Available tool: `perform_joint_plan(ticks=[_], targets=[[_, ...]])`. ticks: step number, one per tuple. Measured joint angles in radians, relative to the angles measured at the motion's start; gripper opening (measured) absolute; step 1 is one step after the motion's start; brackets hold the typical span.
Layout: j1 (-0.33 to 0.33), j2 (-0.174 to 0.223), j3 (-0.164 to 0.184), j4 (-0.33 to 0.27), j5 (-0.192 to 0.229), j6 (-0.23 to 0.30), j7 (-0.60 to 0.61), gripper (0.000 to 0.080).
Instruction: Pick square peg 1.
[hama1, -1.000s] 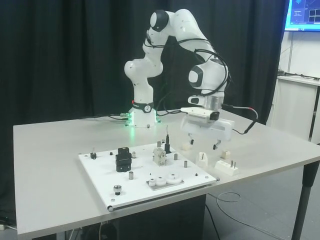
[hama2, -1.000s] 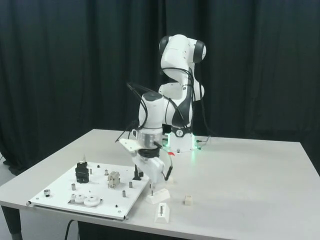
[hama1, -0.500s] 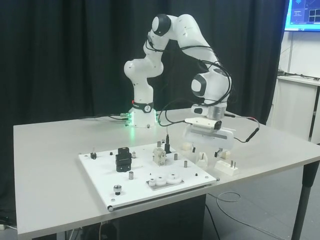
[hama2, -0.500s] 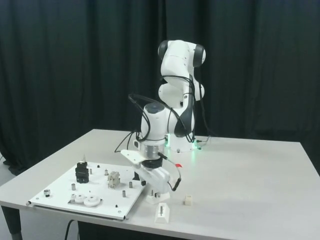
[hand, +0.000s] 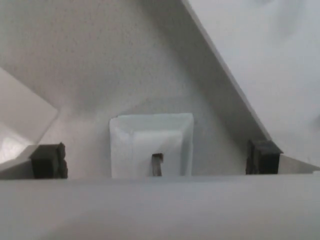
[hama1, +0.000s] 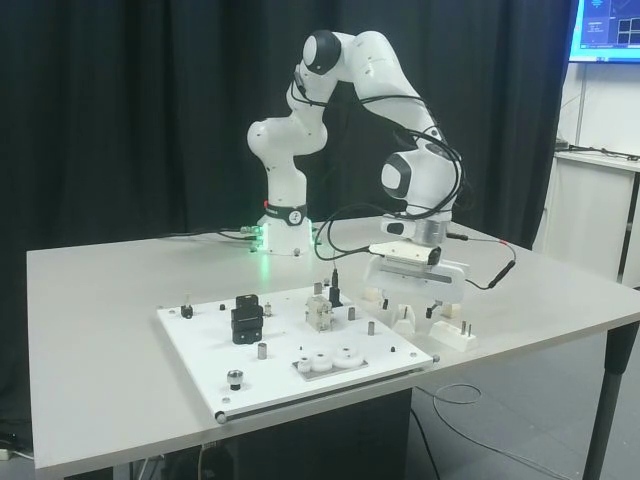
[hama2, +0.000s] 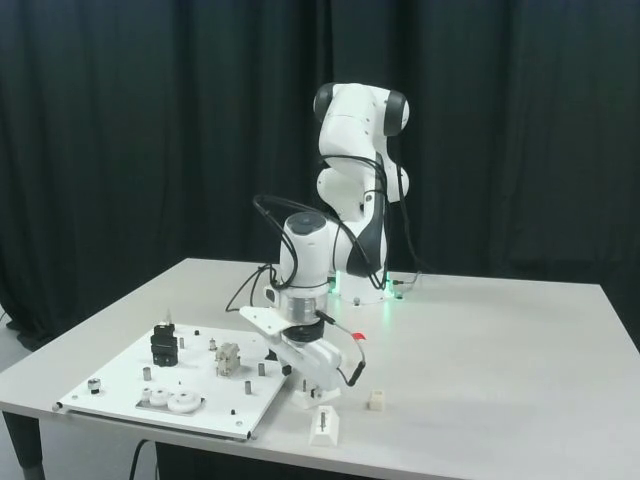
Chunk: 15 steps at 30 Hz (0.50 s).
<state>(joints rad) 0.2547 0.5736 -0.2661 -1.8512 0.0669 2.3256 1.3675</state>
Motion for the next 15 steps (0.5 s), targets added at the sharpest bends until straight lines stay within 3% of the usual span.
perform_joint_plan(ticks=[15], targets=[[-0.002, 0.008, 0.007, 0.0, 0.0, -0.001, -0.025, 0.08]])
